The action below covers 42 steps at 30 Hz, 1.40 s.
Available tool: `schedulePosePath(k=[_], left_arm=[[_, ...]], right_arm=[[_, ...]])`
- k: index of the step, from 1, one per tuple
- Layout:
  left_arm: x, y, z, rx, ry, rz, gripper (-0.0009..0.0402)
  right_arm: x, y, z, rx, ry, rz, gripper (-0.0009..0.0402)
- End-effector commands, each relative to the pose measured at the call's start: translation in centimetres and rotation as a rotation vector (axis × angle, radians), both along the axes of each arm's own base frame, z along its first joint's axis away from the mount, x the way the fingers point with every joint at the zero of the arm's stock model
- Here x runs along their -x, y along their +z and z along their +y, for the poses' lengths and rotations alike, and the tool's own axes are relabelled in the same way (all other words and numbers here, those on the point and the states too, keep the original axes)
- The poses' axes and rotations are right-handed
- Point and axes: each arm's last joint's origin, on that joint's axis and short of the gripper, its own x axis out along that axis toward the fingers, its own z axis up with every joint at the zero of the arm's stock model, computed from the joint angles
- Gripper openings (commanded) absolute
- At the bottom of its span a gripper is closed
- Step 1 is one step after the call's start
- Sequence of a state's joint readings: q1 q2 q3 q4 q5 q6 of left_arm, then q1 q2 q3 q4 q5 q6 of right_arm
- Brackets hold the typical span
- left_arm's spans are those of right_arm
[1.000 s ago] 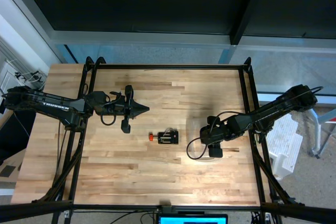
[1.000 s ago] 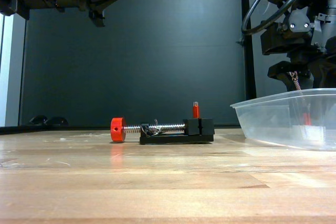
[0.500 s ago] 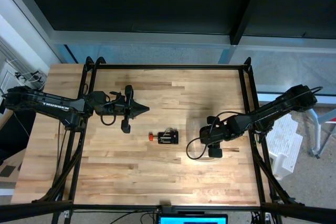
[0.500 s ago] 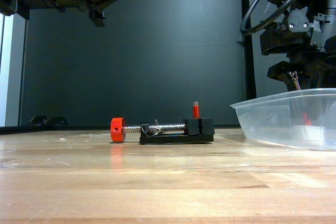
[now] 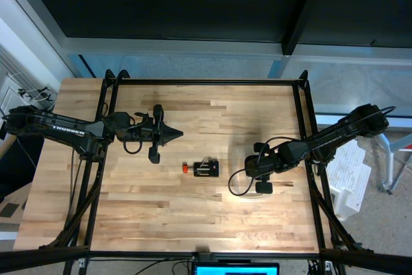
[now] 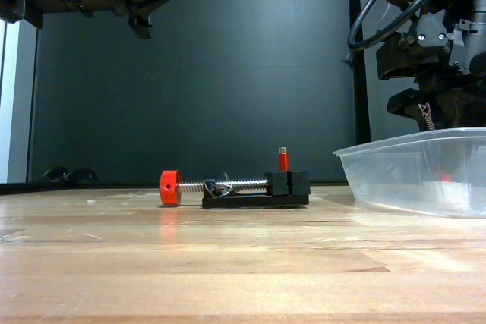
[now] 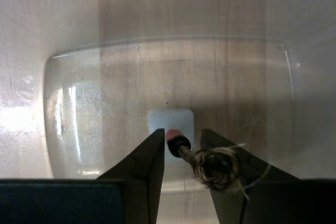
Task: Pick the RCA connector and install on taskboard
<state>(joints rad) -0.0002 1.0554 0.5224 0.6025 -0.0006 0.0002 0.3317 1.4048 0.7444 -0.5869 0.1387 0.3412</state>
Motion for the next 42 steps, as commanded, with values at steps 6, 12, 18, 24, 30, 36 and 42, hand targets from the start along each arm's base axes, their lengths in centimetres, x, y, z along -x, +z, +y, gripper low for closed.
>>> schedulePosePath(k=[6,12,18,24,30,36,42], left_arm=[[0.0,0.0,0.0,0.0,0.0,0.0,0.0],[0.0,0.0,0.0,0.0,0.0,0.0,0.0],[0.0,0.0,0.0,0.0,0.0,0.0,0.0],[0.0,0.0,0.0,0.0,0.0,0.0,0.0],[0.0,0.0,0.0,0.0,0.0,0.0,0.0],[0.0,0.0,0.0,0.0,0.0,0.0,0.0],[0.0,0.0,0.0,0.0,0.0,0.0,0.0]], right_arm=[[0.0,0.0,0.0,0.0,0.001,-0.002,0.0049],[0.0,0.1,0.0,-0.001,0.001,-0.003,0.0026],[0.0,0.1,0.0,-0.002,0.001,-0.006,0.0011],[0.3,0.5,-0.1,-0.004,0.001,-0.013,0.0005],[0.6,1.9,-0.2,-0.005,0.005,-0.02,0.0004],[0.7,4.1,-0.3,-0.012,0.006,-0.044,0.0004],[0.9,6.1,-0.4,-0.018,0.005,-0.062,0.0004]])
